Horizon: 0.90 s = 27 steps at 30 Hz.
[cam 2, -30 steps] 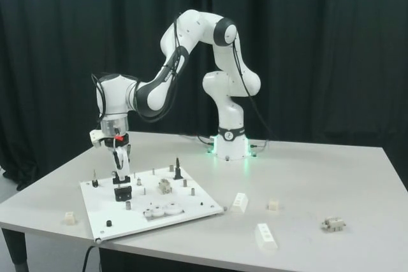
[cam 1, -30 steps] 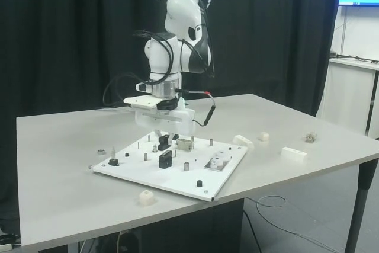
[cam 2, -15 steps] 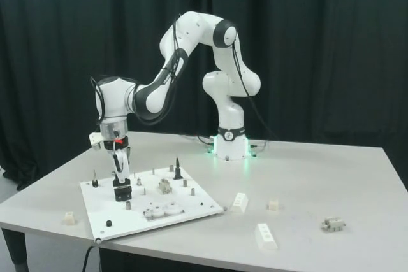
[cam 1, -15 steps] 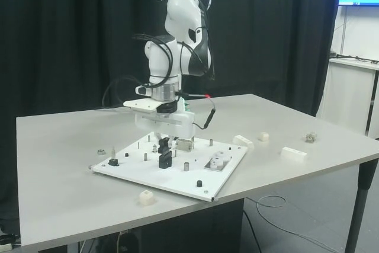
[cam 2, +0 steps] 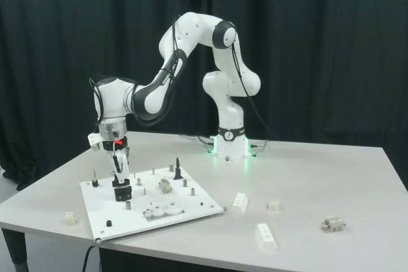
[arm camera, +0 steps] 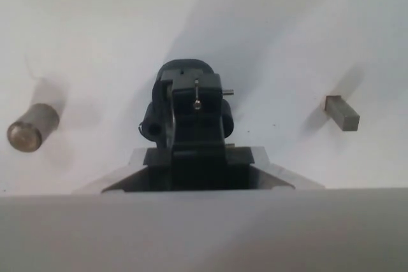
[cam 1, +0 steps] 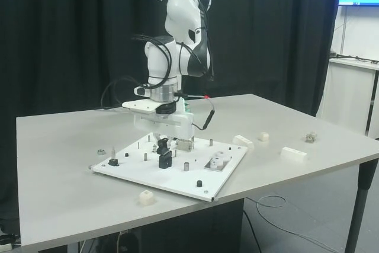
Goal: Insert D-SUB.
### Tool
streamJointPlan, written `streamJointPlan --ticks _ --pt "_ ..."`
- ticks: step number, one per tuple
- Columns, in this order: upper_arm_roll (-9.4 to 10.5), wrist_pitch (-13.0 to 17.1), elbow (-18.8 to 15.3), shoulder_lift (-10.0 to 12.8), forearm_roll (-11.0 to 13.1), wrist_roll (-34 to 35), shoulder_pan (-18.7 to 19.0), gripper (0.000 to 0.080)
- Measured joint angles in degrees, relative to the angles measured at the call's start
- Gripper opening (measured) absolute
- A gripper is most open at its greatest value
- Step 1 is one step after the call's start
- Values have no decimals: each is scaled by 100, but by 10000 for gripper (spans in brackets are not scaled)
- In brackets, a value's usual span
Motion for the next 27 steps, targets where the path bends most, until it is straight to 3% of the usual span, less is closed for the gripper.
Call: streamJointPlan --ticks 15,27 --pt "0 -38 28 19 195 -107 -28 153" --pt "0 -244 144 78 234 -194 -75 153"
